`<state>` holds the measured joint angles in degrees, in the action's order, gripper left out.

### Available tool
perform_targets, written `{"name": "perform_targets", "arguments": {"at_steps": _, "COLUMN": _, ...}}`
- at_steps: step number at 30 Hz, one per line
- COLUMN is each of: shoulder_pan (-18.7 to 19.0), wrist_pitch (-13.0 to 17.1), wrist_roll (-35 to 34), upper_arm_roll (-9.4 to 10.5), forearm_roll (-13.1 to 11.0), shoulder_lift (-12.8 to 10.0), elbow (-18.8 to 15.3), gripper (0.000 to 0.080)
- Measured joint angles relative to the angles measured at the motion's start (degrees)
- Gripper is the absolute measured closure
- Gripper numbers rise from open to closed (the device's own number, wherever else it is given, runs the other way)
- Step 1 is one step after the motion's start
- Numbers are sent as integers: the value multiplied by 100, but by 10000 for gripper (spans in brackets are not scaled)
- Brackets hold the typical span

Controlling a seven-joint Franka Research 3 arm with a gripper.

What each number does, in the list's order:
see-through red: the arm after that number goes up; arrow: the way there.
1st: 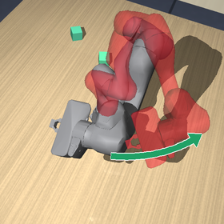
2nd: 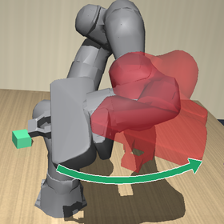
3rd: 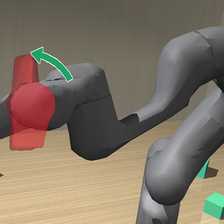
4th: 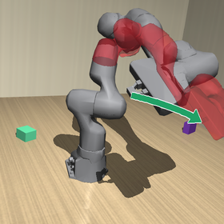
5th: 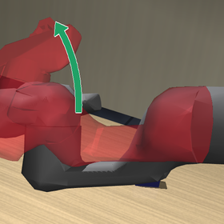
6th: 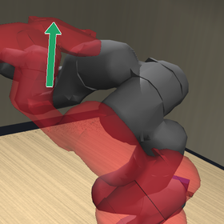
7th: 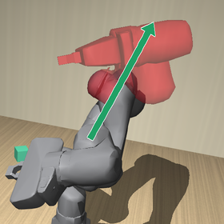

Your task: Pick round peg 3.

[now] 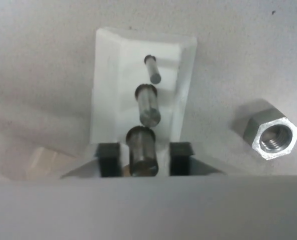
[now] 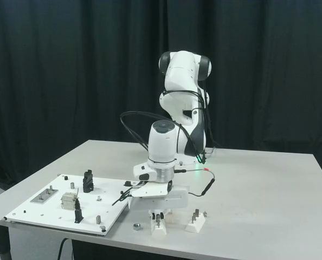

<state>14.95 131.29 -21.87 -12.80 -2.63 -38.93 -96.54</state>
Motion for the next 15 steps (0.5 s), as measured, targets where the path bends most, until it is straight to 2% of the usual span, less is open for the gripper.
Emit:
{"name": "perform_targets", "arguments": {"at_steps": 1, "shoulder_pan": 0, "wrist_pitch": 1, "wrist_roll": 0, "upper_arm_roll": 0, "forearm_roll": 0, "shoulder_lift": 0, "elbow": 0, "gripper": 474}}
{"name": "perform_targets", "arguments": {"at_steps": 2, "shoulder_pan": 0, "wrist_pitch": 2, "wrist_roll": 0, "upper_arm_roll": 0, "forearm_roll": 0, "shoulder_lift": 0, "elbow": 0, "gripper": 474}}
{"name": "perform_targets", "arguments": {"at_steps": 3, "shoulder_pan": 0, "wrist_pitch": 3, "wrist_roll": 0, "upper_arm_roll": 0, "forearm_roll": 0, "shoulder_lift": 2, "elbow": 0, "gripper": 670}}
{"name": "perform_targets", "arguments": {"at_steps": 14, "shoulder_pan": 0, "wrist_pitch": -4, "wrist_roll": 0, "upper_arm_roll": 5, "forearm_roll": 0, "shoulder_lift": 23, "elbow": 0, "gripper": 670}}
{"name": "perform_targets", "arguments": {"at_steps": 15, "shoulder_pan": 0, "wrist_pitch": -9, "wrist_roll": 0, "upper_arm_roll": 7, "forearm_roll": 0, "shoulder_lift": 29, "elbow": 0, "gripper": 691}}
